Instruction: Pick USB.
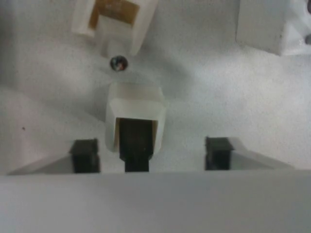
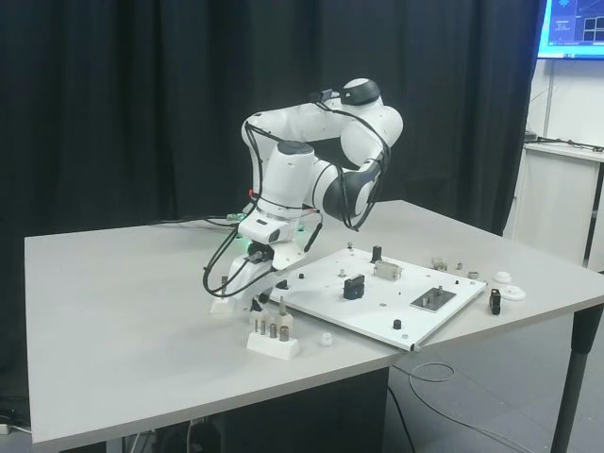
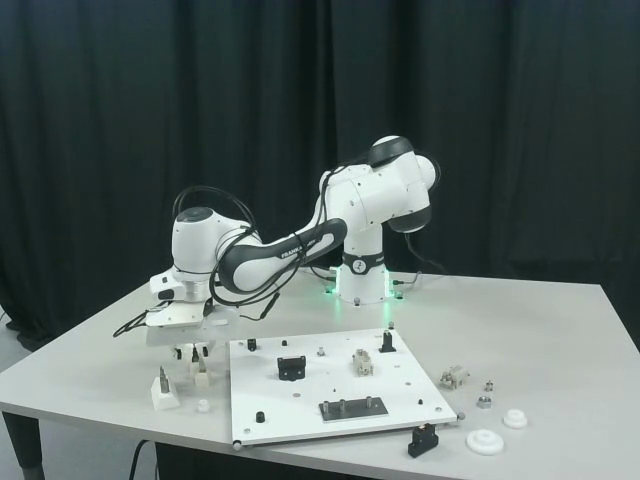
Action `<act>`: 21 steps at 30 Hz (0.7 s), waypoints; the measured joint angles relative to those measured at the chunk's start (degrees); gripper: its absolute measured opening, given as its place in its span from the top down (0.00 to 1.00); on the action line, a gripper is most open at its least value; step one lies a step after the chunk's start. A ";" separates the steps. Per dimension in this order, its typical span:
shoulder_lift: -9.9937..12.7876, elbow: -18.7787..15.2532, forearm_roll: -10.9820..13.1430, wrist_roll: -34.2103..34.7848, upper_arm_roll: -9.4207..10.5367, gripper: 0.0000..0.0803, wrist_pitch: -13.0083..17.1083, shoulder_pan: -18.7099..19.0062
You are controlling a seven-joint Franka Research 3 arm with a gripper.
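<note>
The pincer (image 1: 151, 154) stands open just above the surface (image 2: 123, 283), its black fingertips (image 1: 86, 155) well apart. The USB (image 1: 136, 141), black in a white holder (image 1: 135, 109), sits between them, untouched, just beside the white board (image 3: 330, 385). Beyond it lies a small screw (image 1: 118, 63), then another white holder (image 1: 114, 19).

White arm (image 3: 300, 240), grey table (image 3: 560, 340), white board (image 3: 340, 395), black curtain (image 3: 300, 100) behind.
</note>
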 joint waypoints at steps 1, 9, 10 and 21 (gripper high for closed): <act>0.00 0.01 0.00 0.02 0.00 0.38 0.00 -0.02; 0.00 0.07 0.00 0.09 0.00 0.62 -0.10 -0.18; 0.00 0.08 0.00 0.10 0.00 0.62 -0.13 -0.19; 0.00 0.51 -0.19 0.28 -0.10 0.87 -0.63 -0.24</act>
